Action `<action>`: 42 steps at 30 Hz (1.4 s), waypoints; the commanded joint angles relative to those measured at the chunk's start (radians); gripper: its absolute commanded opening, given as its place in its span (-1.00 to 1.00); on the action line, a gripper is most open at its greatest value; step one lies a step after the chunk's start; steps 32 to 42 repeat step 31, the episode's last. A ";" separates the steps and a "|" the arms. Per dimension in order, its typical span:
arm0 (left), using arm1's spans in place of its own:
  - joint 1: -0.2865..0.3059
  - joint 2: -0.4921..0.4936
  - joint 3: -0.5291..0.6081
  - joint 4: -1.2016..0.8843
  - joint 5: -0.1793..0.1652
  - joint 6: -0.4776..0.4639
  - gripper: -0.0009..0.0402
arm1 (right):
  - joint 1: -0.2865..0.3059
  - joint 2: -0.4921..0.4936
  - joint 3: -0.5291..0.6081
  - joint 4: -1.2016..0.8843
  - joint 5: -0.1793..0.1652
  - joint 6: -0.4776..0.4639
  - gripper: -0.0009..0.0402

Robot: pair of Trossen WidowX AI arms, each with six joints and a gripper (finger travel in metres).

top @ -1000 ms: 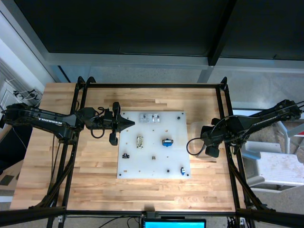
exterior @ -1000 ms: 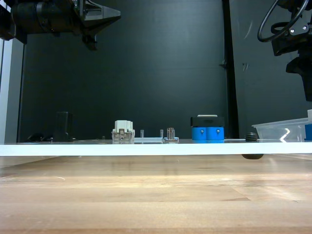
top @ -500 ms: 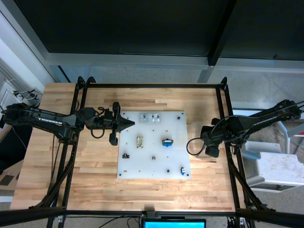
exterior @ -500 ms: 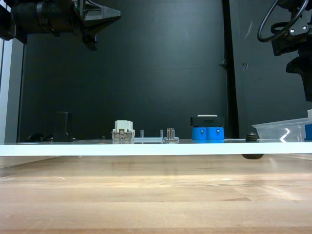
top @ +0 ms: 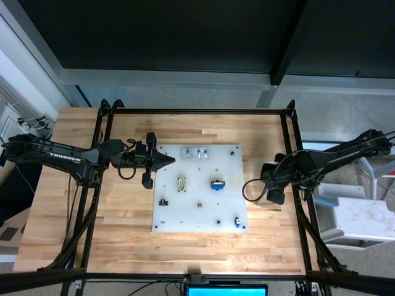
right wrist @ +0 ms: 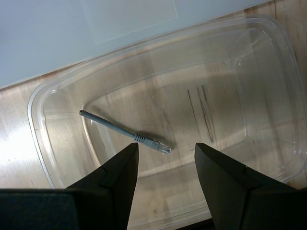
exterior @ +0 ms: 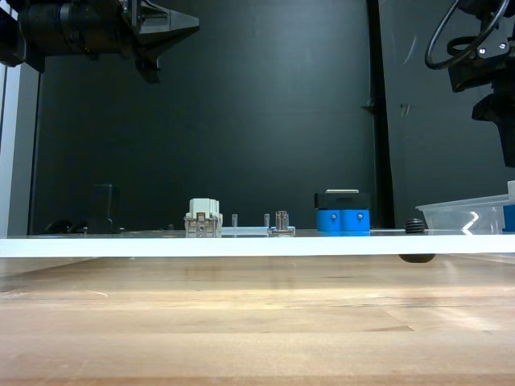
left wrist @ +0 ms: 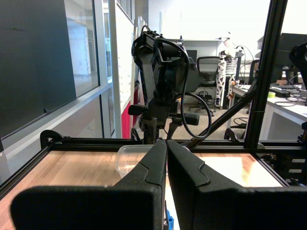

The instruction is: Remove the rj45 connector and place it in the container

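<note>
The right gripper (right wrist: pixel 166 145) hangs over the container (right wrist: pixel 268 62) with its two black fingers (right wrist: pixel 120 177) spread well apart and nothing between them; they touch neither the tub nor what lies in it. Directly beneath the gap between the fingertips lies the rj45 connector (right wrist: pixel 161 146), flat on the container's floor, its clear plug end nearest the gripper and its short grey cable (right wrist: pixel 108 122) running away at a slant toward the tub's wall. The container itself sits on the wooden table (right wrist: pixel 14 158), and just past its far rim from this gripper begins the white board (right wrist: pixel 96 28). In the high view the right gripper (top: pixel 275 196) stands off the board's edge, beside the white board (top: pixel 197 213) rather than over it. Farther across the board from it stand a blue block (top: pixel 217 184) and, beyond that, a pale grey housing (top: pixel 182 184). At the board's opposite edge the left gripper (top: pixel 166 160) is held high above the table, level and pointing inward; in its own wrist view its fingers (left wrist: pixel 153 158) are pressed together with nothing in them. White lettering runs along the left arm (top: pixel 62 157), too small to read with certainty.
</note>
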 commanded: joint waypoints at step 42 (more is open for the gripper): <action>0.000 0.000 0.000 0.000 0.000 0.000 -0.95 | 0.000 0.000 0.000 0.000 0.000 0.000 0.04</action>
